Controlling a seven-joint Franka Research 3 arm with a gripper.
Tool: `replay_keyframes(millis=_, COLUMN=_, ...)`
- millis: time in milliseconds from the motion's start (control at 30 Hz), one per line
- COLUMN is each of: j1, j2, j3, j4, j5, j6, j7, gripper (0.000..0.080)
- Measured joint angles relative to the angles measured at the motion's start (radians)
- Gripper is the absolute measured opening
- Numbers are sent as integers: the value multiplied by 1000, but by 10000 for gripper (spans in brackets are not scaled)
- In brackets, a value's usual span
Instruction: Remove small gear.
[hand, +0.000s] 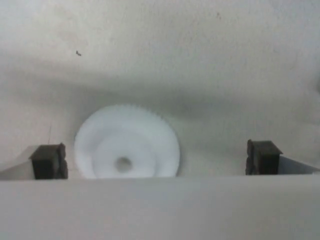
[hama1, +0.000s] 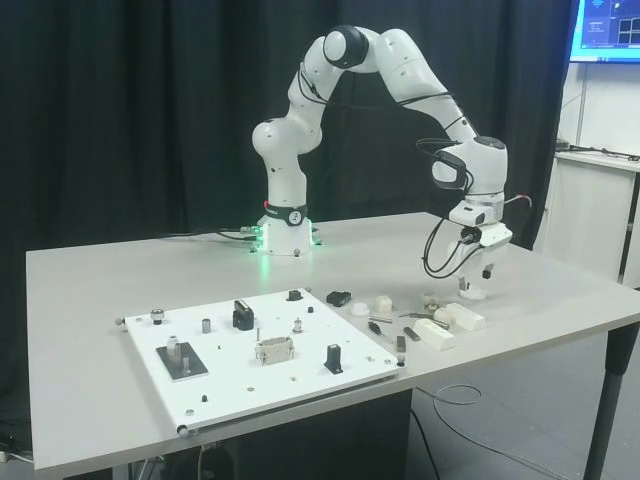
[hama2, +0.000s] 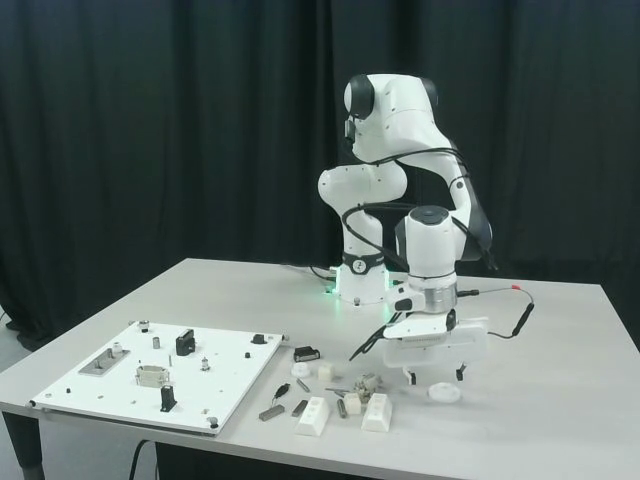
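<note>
Flat on the grey table (hama1: 90, 300) lies the small gear (hand: 127, 142), a white toothed disc with its bore pointing straight up; being round, it has no long axis. It sits on bare surface toward the table's far right corner as the first room view has it, well apart from the white board (hama1: 300, 375) near the front edge and just beyond the scatter of small parts (hama2: 340, 395) between board and gear.

Above it hangs the gripper (hand: 155, 160), jaws spread wide and holding nothing, one black fingertip to either side. The gear is off centre between them, near one fingertip (hand: 49, 161) and well apart from the other; whether the nearer tip touches it cannot be told.

Open table surrounds the gear on every side but that of the parts.

Only the wrist view shows the teeth and the centre hole. From the second room view the gear reads as a plain white disc below and between the fingertips, with both tips clear above the table; the first room view barely shows it under the gripper.
</note>
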Motion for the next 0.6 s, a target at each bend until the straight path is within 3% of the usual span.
replay_keyframes(millis=600, j1=0, j2=-8, j3=-12, j4=4, j5=-4, j6=-3, j7=0, gripper=800)
